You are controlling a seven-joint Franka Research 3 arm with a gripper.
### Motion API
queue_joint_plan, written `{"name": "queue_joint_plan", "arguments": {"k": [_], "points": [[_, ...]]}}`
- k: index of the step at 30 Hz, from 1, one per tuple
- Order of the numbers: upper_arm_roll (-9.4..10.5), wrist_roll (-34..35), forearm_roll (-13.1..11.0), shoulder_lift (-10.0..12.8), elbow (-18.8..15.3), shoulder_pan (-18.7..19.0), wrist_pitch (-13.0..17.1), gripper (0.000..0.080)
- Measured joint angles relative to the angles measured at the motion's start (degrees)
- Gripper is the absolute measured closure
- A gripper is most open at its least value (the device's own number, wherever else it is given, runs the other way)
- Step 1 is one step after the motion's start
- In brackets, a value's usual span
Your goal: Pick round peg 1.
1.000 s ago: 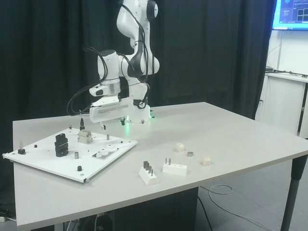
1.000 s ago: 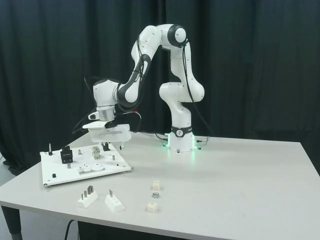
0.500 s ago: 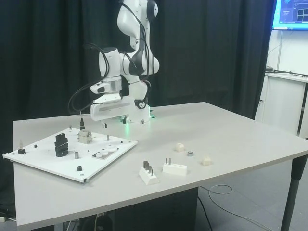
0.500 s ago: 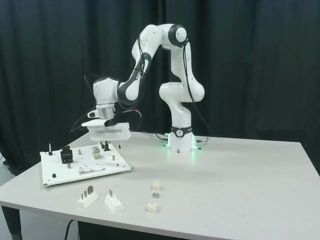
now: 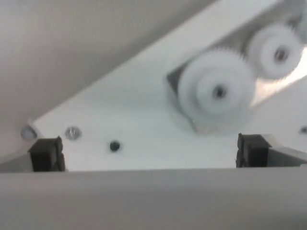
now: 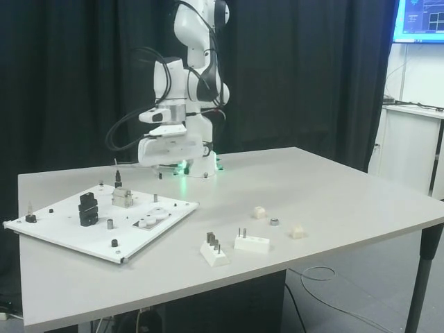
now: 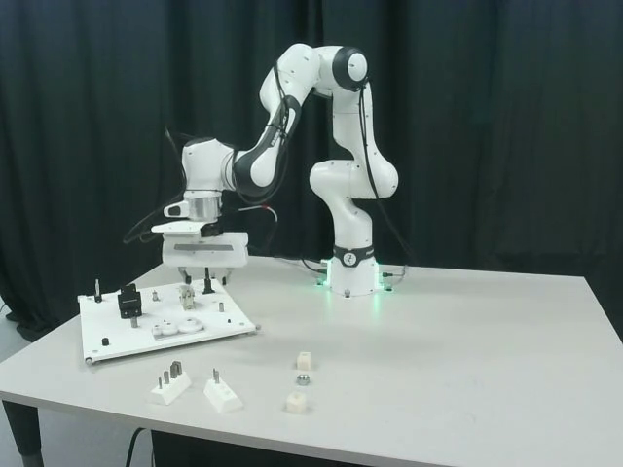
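The tool (image 5: 147, 152) hangs with its two black fingertips (image 5: 45, 153) set wide apart and nothing between them. It hovers above the far part of the white board (image 6: 177, 207), clear of everything on it. Directly beneath, the wrist view shows two meshed white gears (image 5: 218, 88) sitting on the board, with no peg in the gap between the fingers.

Which item is round peg 1 cannot be told for sure. Several short upright pegs stand on the board, such as one near the gears (image 6: 155, 198). A thin peg (image 6: 241, 232) also stands alone in a white block (image 6: 253, 243) on the desk (image 6: 333, 201), well apart from the tool. Beside that block is a second block (image 6: 216, 255) holding darker pegs.

Any of these looks like a small, stiff, light metal pin, probably smooth and apt to slip or tilt. Judging by that, the best hold is on the exposed shank, with the fingers square to it and low enough for the pads to bear fully, followed by a straight pull up out of the socket.
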State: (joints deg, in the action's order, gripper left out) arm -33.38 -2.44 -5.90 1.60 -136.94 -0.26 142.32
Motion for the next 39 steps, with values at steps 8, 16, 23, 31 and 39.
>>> {"name": "queue_joint_plan", "arguments": {"k": [8,16,23,31,39], "points": [[1.54,-4.04,0.19,1.07,2.98,0.63,0.21,0.0003],[2.56,-8.75,0.20,3.57,7.01,1.07,0.29,0.0003],[3.44,-15.49,0.15,6.93,11.18,1.12,0.25,0.0003],[4.70,-22.51,-0.54,11.13,15.38,1.15,-0.18,0.0003],[6.40,-25.11,-4.89,14.21,18.76,1.15,-0.92,0.0003]]}}
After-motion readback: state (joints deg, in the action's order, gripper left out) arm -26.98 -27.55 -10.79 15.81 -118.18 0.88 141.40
